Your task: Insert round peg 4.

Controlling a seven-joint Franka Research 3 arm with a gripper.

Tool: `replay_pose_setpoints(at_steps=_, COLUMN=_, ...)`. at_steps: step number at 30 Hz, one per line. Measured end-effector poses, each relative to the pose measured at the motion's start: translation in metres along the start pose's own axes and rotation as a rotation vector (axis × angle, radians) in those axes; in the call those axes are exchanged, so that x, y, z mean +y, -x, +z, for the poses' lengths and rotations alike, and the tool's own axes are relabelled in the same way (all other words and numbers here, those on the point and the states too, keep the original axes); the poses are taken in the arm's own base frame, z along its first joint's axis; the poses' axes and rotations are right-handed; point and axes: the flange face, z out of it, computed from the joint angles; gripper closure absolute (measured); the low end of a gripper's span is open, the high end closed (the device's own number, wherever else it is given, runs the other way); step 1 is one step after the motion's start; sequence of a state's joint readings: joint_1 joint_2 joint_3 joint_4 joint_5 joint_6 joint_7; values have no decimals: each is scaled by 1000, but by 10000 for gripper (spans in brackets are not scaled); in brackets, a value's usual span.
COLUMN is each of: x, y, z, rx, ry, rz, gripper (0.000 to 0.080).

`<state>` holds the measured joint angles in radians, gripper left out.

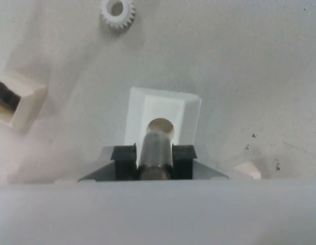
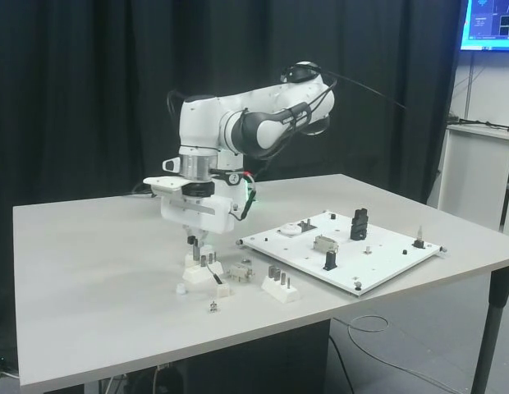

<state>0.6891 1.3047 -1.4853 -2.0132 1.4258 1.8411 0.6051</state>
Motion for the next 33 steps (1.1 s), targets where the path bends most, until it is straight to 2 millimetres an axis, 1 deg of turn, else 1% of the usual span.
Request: replay_pose_setpoints(at_steps=33, x=0, y=-6, z=4, rx=22, ry=-9, rz=-45, gripper=659)
